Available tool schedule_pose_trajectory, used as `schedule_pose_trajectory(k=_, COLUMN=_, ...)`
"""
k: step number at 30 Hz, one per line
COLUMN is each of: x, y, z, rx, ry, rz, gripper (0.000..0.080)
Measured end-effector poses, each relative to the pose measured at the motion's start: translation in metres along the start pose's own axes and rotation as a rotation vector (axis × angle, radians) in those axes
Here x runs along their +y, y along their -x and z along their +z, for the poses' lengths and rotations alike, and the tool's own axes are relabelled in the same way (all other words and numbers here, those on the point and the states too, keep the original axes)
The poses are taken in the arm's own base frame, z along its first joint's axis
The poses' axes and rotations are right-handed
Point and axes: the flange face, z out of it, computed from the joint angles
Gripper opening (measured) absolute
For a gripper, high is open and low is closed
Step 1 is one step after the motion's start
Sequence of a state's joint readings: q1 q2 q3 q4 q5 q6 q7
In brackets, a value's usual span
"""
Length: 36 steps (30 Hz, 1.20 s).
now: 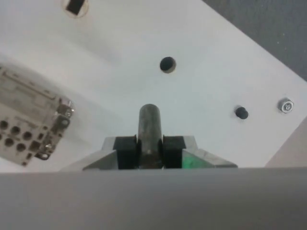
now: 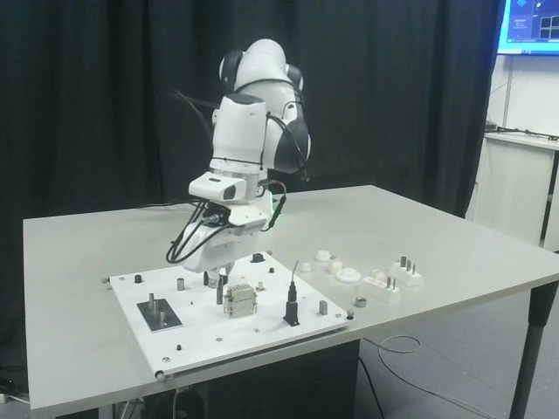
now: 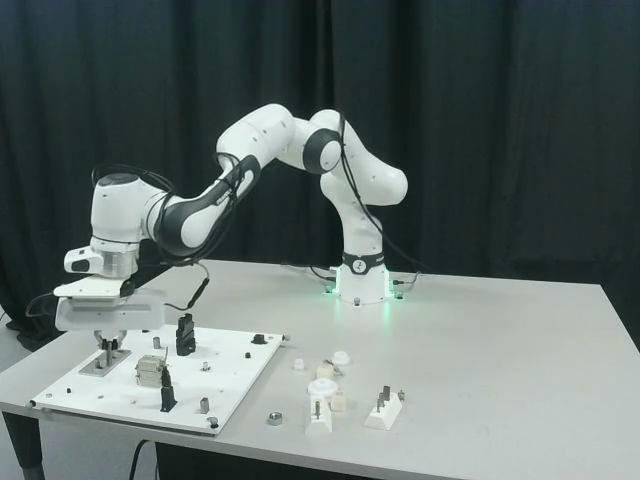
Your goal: Insert round peg 3.
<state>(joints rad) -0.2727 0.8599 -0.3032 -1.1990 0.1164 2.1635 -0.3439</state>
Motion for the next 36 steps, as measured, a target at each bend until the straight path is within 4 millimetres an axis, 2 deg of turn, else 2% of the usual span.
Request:
schedule_pose_trajectory(k=24, x=0.012, y=-0.01, z=0.024, rx=-0.007, ry=-0.031, rz=0.022, gripper=0.011)
schedule_pose_trajectory(k=36, x=0.012, y=-0.016, z=0.027, rx=-0.003, ry=-0.04, rz=0.022, gripper=0.011)
